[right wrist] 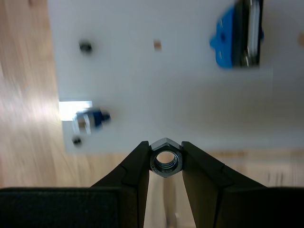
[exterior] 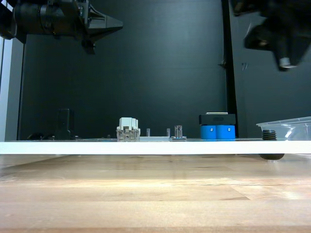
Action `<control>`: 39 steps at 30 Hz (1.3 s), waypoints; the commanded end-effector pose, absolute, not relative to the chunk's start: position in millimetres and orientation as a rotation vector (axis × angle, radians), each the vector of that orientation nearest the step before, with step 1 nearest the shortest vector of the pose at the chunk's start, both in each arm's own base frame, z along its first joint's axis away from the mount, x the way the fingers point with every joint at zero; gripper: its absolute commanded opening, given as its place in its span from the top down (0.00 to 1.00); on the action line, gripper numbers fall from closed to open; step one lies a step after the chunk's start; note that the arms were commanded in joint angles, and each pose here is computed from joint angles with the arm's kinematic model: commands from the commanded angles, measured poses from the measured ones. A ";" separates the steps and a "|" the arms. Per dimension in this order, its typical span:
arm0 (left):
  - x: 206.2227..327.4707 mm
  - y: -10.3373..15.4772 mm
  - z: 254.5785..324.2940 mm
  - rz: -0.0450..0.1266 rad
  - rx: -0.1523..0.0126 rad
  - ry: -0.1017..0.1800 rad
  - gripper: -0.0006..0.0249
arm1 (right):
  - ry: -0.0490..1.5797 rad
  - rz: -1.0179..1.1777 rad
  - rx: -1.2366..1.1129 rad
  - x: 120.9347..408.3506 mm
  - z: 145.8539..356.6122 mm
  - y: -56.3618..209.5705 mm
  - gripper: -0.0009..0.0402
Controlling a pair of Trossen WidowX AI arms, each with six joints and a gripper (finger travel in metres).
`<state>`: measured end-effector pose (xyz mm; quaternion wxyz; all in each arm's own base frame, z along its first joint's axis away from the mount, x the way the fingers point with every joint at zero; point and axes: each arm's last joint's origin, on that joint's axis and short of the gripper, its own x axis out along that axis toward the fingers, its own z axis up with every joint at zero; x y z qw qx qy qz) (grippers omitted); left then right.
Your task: Unfasten the M12 nut and place it in the container
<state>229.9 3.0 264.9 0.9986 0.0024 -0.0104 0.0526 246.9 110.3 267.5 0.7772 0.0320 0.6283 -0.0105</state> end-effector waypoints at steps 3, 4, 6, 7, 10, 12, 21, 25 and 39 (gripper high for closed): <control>229.9 3.1 264.9 0.106 0.005 -0.021 0.98 | 1.345 -0.051 0.069 213.0 262.9 92.7 0.98; 229.9 3.0 264.9 0.105 0.005 -0.021 0.98 | 1.342 -0.053 0.073 207.2 261.9 89.4 0.98; 230.0 3.0 265.0 0.105 0.005 -0.021 0.98 | 1.340 -0.063 0.082 197.4 259.0 82.4 0.98; 230.0 3.0 265.0 0.105 0.005 -0.021 0.98 | 1.339 -0.070 0.091 192.8 257.5 78.1 0.98; 229.9 3.0 264.9 0.105 0.005 -0.021 0.97 | 1.333 -0.093 0.112 180.5 252.9 66.7 0.98; 230.0 3.0 265.0 0.105 0.005 -0.021 0.98 | 1.333 -0.106 0.122 173.7 249.0 61.1 0.98; 229.9 3.0 264.9 0.105 0.005 -0.021 0.98 | 1.379 -0.162 0.137 164.1 230.6 48.4 0.98; 230.0 3.0 265.0 0.105 0.005 -0.021 0.98 | 1.412 -0.193 0.150 163.9 215.7 48.2 0.98; 230.0 3.0 265.0 0.105 0.005 -0.021 0.98 | 1.433 -0.259 0.218 169.2 162.1 50.3 0.97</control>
